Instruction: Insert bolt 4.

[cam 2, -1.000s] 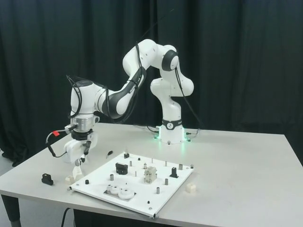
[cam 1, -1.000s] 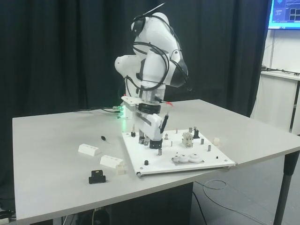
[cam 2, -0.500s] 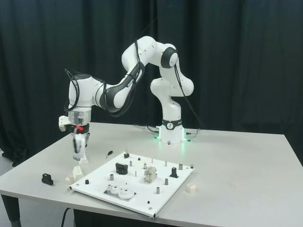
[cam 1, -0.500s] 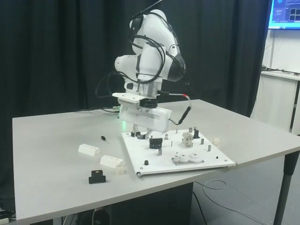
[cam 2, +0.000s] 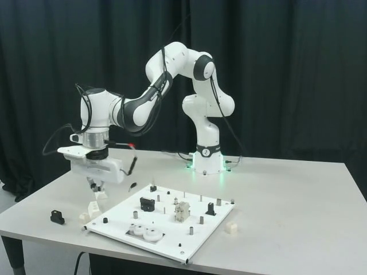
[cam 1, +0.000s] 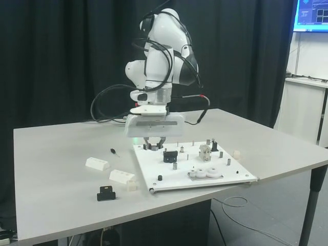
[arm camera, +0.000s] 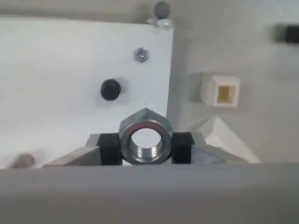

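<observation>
I see a white arm [cam 2: 143,97] over a white board [cam 1: 195,171] on the grey table [cam 1: 56,154]; black curtain [cam 2: 298,74] behind; a green light [cam 2: 192,166] at the arm's base; a black clip [cam 1: 106,193].

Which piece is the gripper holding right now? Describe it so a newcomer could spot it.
Start at the white assembly board on the grey table and find the gripper hanging over the board's edge. Between its black pads sits a grey metal hex nut. Unlike the solid black round peg nearby, it is six-sided with a threaded hole through it.
</observation>
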Motion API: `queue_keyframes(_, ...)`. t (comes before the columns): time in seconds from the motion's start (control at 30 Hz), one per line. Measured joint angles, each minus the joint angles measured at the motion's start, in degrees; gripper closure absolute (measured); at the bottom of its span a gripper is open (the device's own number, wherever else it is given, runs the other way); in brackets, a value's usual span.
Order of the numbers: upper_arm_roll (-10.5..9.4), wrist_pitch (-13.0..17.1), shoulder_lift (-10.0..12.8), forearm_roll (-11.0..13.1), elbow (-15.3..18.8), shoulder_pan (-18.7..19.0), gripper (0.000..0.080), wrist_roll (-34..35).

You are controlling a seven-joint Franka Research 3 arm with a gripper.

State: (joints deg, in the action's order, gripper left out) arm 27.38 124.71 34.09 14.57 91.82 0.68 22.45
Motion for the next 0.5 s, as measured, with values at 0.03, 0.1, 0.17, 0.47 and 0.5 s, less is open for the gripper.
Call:
queue_keyframes(0.03,0.00,-0.2,0.0,0.2,0.0,0.0,0.0577,-3.2)
queue_keyframes(0.1,0.00,-0.5,0.0,0.5,0.0,-0.1,0.0577,-9.3)
queue_keyframes(0.17,0.00,-0.7,0.0,0.5,0.0,-0.1,0.0577,-15.4)
queue_keyframes(0.47,-0.36,-1.6,0.0,0.8,0.1,0.0,0.0577,-39.9)
queue_keyframes(0.5,-0.44,-1.6,0.0,0.8,0.2,0.0,0.0577,-42.4)
